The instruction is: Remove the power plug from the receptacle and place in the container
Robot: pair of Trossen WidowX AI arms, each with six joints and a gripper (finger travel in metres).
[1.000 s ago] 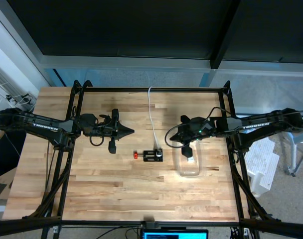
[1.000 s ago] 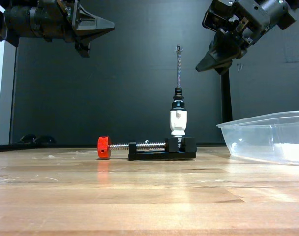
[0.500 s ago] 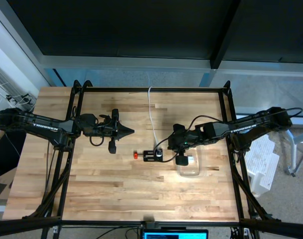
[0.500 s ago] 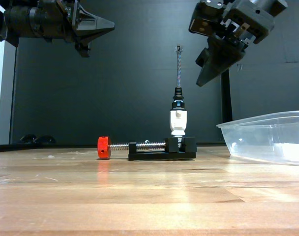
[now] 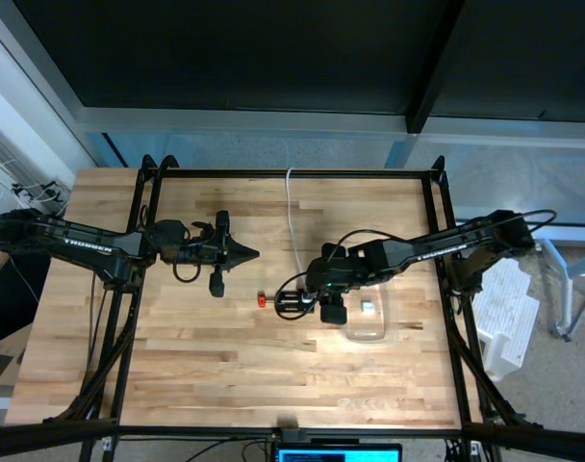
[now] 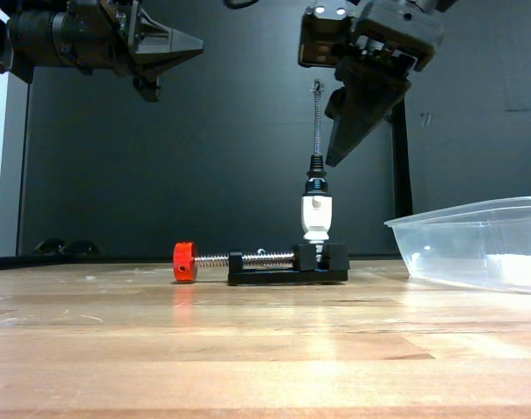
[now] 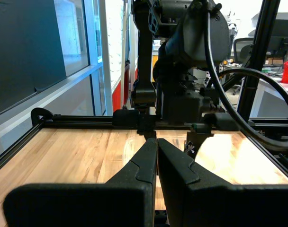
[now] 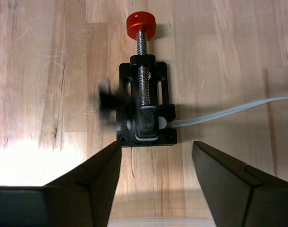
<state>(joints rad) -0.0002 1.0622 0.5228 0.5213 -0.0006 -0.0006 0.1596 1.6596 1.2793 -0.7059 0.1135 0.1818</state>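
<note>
One table [image 5: 177, 356] carries everything. Of the two grippers, the left gripper [image 5: 249, 255] hangs high over the table's left half, well apart from the work, jaws pressed together and empty. The right gripper [image 6: 331, 161] points down just above the clamp [image 6: 287, 260], jaws spread, holding nothing.

One container [image 5: 379, 332] lies just right of the clamp, with a single white piece [image 5: 368, 307] inside. One cable [image 5: 294, 221] runs from the far edge to the clamp.

The clamp, with its one red knob [image 6: 185, 262] at the left, holds one receptacle [image 6: 316, 214] upright. One plug [image 6: 315, 179] sits in its top, tail straight up, unobstructed.

Robotics lab, wooden table [image 5: 206, 366] in black metal frame [image 5: 360, 174], glass partition [image 7: 70, 35] beyond
</note>
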